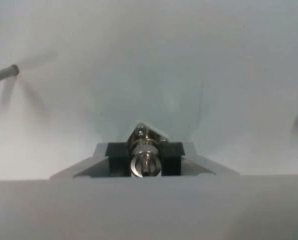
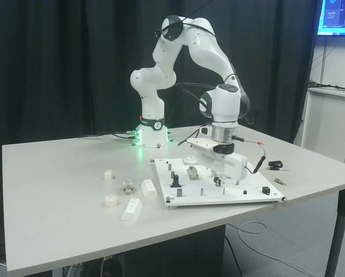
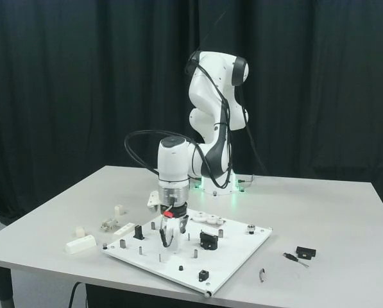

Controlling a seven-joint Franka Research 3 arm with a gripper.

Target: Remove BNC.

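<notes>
In the wrist view a metal BNC connector (image 1: 145, 152) sits between my two black finger pads (image 1: 116, 159), which press against its sides. My gripper (image 1: 145, 166) is shut on it, over the white board (image 1: 139, 60). Both room views put the gripper (image 2: 220, 178) (image 3: 166, 241) low over the middle of the white board (image 2: 218, 199) (image 3: 239, 256), pointing straight down. Whether the connector still touches its socket is hidden by the fingers.
The board carries small pegs (image 1: 4, 74), a black bracket (image 2: 176, 180) and a black block (image 2: 266, 190) near its corner. White blocks (image 2: 133, 209) and small parts (image 2: 109, 201) lie on the table beside the board. Black pieces (image 2: 276, 165) lie past its other side.
</notes>
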